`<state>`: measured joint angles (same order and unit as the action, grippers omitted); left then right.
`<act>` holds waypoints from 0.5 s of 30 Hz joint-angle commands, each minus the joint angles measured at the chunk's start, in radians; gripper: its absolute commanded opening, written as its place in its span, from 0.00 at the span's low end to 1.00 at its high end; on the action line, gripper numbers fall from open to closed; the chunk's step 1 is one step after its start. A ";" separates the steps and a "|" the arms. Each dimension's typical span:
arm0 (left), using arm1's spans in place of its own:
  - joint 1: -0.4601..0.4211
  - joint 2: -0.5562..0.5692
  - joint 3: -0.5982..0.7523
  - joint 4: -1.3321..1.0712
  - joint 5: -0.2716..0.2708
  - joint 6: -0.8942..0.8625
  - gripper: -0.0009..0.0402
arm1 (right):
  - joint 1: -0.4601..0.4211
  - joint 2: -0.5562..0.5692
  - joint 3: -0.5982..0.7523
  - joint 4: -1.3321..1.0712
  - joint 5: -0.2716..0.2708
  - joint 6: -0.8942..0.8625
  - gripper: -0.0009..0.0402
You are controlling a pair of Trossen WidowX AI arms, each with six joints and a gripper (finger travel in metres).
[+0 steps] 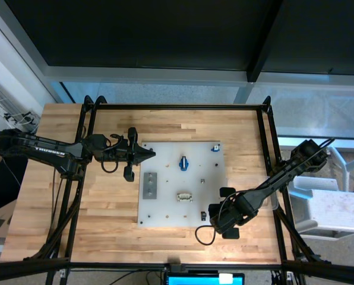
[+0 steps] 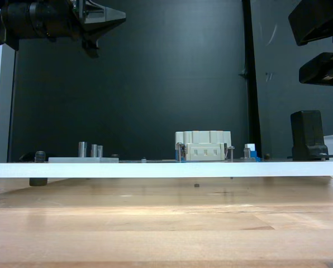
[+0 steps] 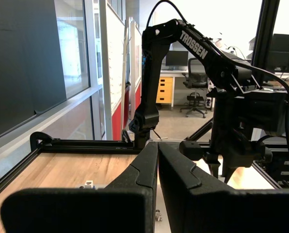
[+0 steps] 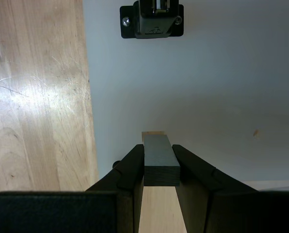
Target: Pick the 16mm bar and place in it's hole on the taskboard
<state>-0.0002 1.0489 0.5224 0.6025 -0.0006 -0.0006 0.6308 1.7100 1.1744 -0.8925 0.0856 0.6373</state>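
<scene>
The 16mm bar (image 4: 161,166), a dark grey block with a square end, is held between the fingers of my right gripper (image 4: 158,151), which is shut on it. This gripper (image 1: 215,215) hovers over the white taskboard (image 1: 165,160) near its near right corner, above a black connector block (image 4: 152,19). In the high view the bar itself is hidden by the wrist. A grey plate (image 1: 149,185) with holes lies on the board's left side. My left gripper (image 1: 148,153) is shut and empty, raised over the board's far left edge (image 3: 157,144).
A beige connector (image 2: 203,146) sits mid-board and a blue part (image 1: 183,162) behind it. Short metal pegs (image 2: 89,150) stand on the grey plate. A black frame (image 1: 177,107) rims the wooden table.
</scene>
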 commanded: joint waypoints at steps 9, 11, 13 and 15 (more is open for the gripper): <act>0.000 0.000 0.000 0.000 0.000 0.000 0.02 | 0.000 0.001 -0.017 0.038 -0.002 0.001 0.02; 0.000 0.000 0.000 0.000 0.000 0.000 0.02 | 0.000 0.001 -0.023 0.039 -0.001 0.001 0.02; 0.000 0.000 0.000 0.000 0.000 0.000 0.02 | 0.000 0.001 -0.026 0.044 0.000 0.001 0.02; 0.000 0.000 0.000 0.000 0.000 0.000 0.02 | 0.000 0.001 -0.030 0.047 0.000 0.001 0.02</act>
<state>-0.0002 1.0489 0.5228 0.6025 -0.0010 -0.0006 0.6308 1.7119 1.1465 -0.8444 0.0849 0.6365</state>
